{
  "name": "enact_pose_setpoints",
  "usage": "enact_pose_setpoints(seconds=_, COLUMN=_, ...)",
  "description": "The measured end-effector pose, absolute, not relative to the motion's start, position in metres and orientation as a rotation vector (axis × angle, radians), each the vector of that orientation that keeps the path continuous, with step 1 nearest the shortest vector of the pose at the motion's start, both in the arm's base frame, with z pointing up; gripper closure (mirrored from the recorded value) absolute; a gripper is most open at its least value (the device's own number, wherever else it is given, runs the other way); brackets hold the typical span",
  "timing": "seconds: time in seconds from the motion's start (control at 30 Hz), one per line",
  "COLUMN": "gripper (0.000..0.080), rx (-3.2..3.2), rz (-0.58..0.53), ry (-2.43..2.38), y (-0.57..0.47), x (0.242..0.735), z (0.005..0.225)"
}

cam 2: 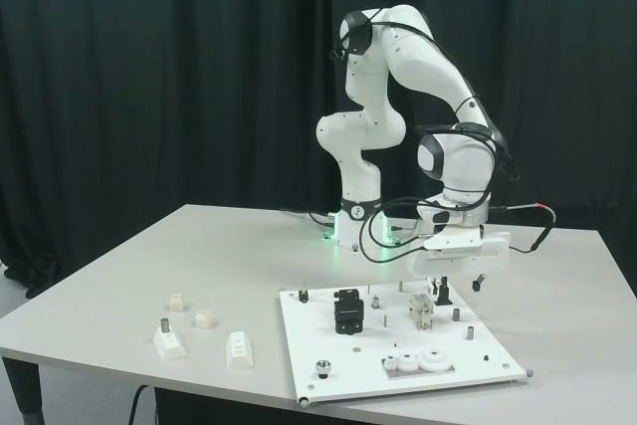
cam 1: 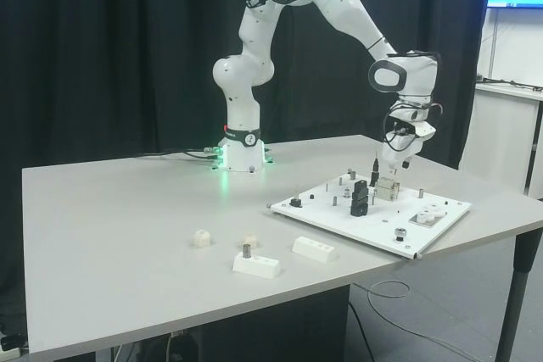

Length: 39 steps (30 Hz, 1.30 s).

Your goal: Pick square peg 4.

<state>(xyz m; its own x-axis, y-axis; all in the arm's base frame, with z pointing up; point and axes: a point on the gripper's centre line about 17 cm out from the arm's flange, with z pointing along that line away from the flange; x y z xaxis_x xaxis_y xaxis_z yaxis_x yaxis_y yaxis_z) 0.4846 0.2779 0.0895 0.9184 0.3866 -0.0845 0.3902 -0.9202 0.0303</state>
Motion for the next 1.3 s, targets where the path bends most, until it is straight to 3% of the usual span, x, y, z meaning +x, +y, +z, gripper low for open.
enact_pose_setpoints(seconds=1.3, gripper=0.0003, rx=3.035, rz=-0.101, ry=0.464, y=0.230, x=0.527, z=0.138)
